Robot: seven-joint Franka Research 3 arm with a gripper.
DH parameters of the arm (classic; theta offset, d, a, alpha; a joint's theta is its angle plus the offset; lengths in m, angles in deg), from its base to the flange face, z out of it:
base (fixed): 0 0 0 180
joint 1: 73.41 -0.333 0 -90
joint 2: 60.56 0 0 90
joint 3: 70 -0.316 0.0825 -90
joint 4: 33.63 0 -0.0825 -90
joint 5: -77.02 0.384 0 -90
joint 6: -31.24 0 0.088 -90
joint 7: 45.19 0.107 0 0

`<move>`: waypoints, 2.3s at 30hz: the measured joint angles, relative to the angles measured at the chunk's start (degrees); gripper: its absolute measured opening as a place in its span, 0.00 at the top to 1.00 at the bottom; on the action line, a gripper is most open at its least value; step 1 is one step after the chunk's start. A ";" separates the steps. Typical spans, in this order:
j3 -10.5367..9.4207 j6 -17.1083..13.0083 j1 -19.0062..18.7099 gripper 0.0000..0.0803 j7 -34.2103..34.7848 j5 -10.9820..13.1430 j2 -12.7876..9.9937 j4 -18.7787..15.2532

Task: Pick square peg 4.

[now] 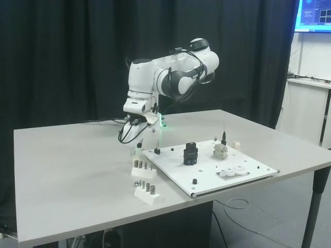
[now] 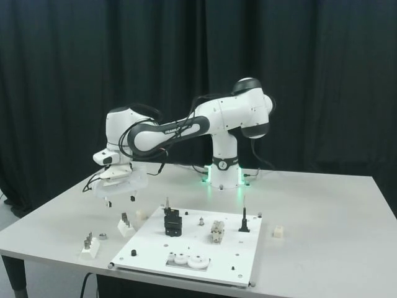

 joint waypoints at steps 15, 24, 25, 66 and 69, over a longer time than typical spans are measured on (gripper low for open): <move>-2.48 0.10 2.91 0.00 0.66 0.05 -0.40 3.34; -3.51 -0.04 3.16 0.00 0.83 0.05 -0.93 3.39; -3.64 -0.09 3.20 0.00 0.84 0.05 -1.02 3.36; -6.65 -1.43 3.48 0.37 3.59 1.19 -1.15 1.91; -6.67 -1.43 3.47 0.37 3.69 1.27 -1.15 1.91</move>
